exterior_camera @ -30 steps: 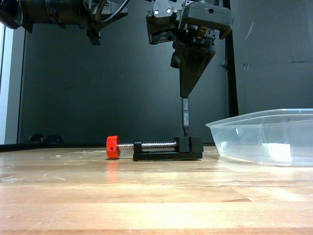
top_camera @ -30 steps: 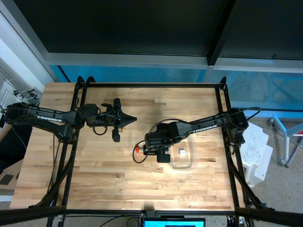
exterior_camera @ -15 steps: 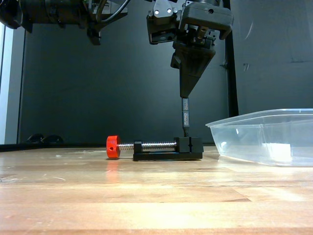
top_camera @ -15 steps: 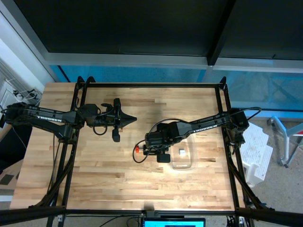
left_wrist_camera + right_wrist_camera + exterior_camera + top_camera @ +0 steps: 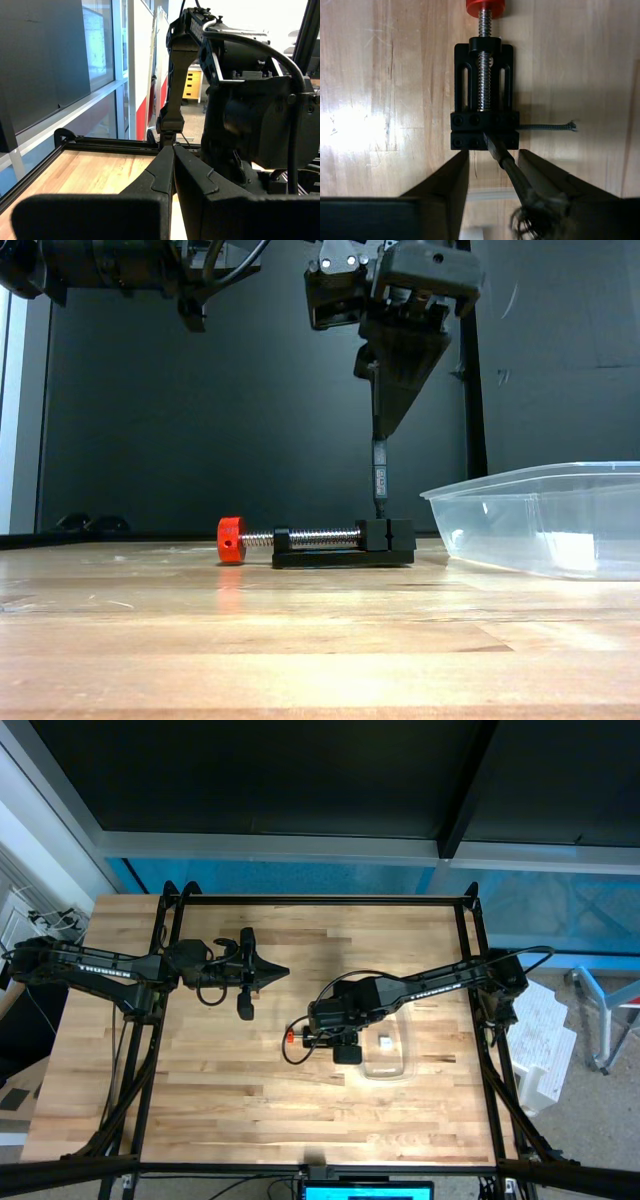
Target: Pick the usb-c connector and install on the hub
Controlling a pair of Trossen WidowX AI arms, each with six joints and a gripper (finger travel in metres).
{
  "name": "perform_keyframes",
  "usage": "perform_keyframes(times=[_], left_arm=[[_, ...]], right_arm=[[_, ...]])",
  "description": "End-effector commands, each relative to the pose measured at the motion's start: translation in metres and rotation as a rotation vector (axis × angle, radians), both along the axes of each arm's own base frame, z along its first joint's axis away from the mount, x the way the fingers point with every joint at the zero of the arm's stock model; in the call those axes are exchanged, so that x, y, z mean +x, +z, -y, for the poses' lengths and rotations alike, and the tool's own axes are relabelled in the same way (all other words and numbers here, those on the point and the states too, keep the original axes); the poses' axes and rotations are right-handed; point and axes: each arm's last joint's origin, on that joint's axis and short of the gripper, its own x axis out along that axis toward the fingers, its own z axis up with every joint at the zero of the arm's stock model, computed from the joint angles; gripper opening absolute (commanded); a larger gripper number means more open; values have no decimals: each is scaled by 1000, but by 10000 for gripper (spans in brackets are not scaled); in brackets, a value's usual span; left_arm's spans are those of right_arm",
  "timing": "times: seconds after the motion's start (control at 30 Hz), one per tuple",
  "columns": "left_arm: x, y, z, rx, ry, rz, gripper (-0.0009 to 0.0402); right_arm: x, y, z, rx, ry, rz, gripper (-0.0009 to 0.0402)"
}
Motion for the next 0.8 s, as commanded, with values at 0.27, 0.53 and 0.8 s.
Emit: perform_keyframes(times=[0.27,0.53,0.8], left_arm=[[0,0,0,0,0,0,0],[0,0,0,0,0,2,0],[0,0,0,0,0,1,0]], right_arm=[[-15,32,2,15,-14,75,185],[-33,39,6,6,-22,69,183],[-48,41,8,11,-22,94,178]])
